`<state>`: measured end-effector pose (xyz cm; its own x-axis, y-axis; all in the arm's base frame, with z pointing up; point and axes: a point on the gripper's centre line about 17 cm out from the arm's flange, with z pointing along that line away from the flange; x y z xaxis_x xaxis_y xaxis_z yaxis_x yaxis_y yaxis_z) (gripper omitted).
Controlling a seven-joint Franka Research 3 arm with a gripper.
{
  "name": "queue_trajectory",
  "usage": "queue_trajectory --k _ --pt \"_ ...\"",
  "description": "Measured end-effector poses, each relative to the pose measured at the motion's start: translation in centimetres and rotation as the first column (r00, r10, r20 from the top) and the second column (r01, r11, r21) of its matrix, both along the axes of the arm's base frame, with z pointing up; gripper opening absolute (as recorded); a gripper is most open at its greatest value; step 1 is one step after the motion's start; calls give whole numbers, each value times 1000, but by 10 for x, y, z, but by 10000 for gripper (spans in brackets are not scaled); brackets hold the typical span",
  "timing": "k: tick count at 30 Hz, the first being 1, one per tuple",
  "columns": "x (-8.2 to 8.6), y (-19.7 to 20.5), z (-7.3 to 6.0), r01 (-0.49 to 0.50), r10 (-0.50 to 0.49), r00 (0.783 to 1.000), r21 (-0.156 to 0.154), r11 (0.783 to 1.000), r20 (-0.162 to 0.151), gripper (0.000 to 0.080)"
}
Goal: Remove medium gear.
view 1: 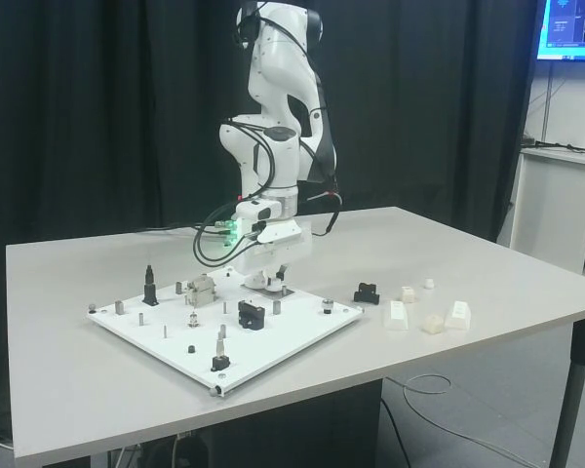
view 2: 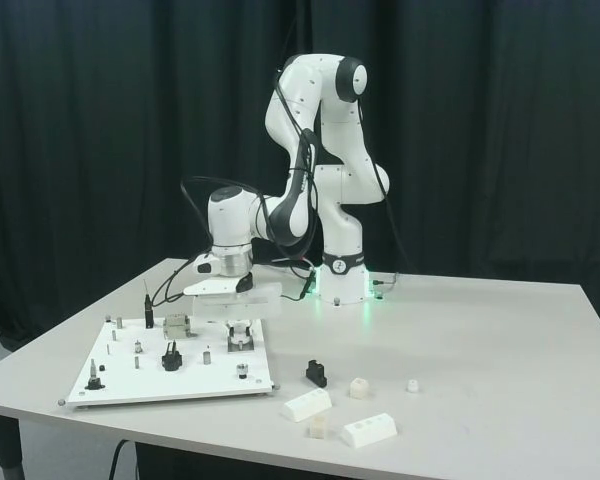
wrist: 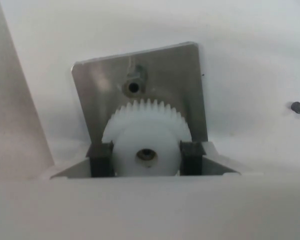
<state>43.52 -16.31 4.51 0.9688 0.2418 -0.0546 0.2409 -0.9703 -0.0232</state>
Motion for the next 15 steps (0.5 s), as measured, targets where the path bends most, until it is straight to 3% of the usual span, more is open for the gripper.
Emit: queue_trajectory --k 15 --pt "0 0 0 24 -24 1000 4 1000 1 281"
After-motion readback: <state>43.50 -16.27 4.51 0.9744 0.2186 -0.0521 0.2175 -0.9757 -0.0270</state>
